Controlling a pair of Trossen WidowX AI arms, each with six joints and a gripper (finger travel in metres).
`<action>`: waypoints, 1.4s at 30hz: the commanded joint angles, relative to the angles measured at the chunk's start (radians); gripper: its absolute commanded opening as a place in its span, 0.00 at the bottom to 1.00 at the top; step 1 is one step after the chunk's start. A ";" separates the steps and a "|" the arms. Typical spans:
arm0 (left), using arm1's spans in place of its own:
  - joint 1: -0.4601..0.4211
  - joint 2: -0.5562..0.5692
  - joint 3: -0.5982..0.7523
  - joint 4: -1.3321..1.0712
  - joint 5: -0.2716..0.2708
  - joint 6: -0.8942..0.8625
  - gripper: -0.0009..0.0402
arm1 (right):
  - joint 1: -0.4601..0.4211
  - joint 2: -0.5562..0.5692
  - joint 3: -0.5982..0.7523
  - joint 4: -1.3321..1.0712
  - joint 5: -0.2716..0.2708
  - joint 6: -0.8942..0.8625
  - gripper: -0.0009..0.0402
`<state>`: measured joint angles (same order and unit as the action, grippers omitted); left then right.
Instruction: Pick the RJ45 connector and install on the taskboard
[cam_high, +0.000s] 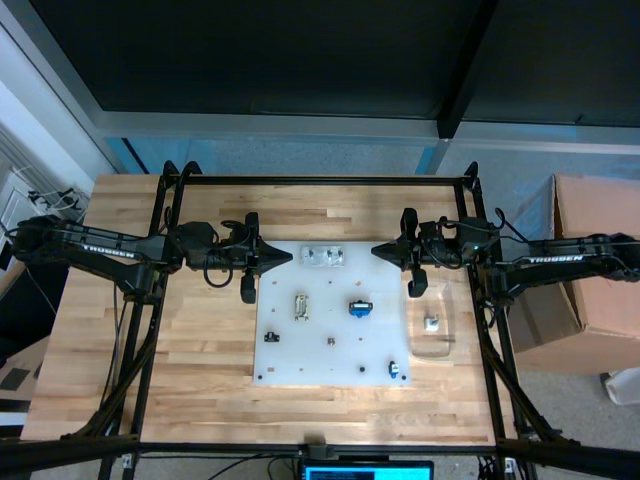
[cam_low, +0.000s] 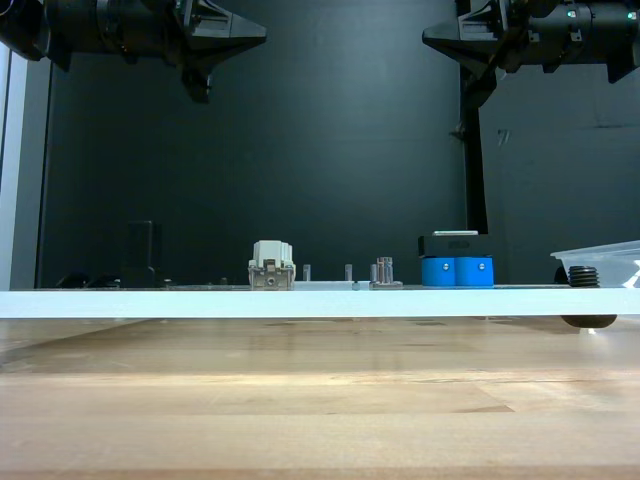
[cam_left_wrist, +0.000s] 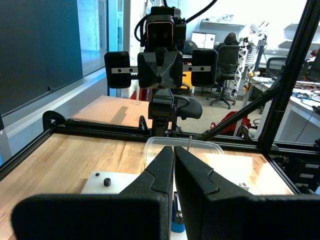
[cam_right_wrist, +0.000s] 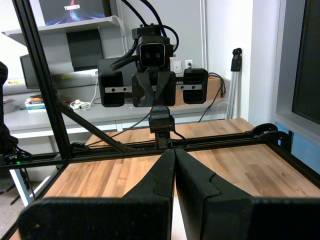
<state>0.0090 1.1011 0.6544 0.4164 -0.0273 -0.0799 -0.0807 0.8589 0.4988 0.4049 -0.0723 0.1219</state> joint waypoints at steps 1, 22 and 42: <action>0.000 0.000 0.000 0.000 0.000 0.000 0.02 | 0.000 0.000 0.000 0.000 0.000 0.000 0.02; 0.000 0.000 0.000 0.000 0.000 0.000 0.02 | 0.000 0.000 0.000 0.000 0.000 0.000 0.02; 0.000 0.000 0.000 0.000 0.000 0.000 0.02 | 0.029 -0.008 0.142 -0.446 -0.007 0.014 0.02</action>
<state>0.0090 1.1011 0.6540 0.4160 -0.0273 -0.0803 -0.0612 0.8505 0.6151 0.0334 -0.0788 0.1432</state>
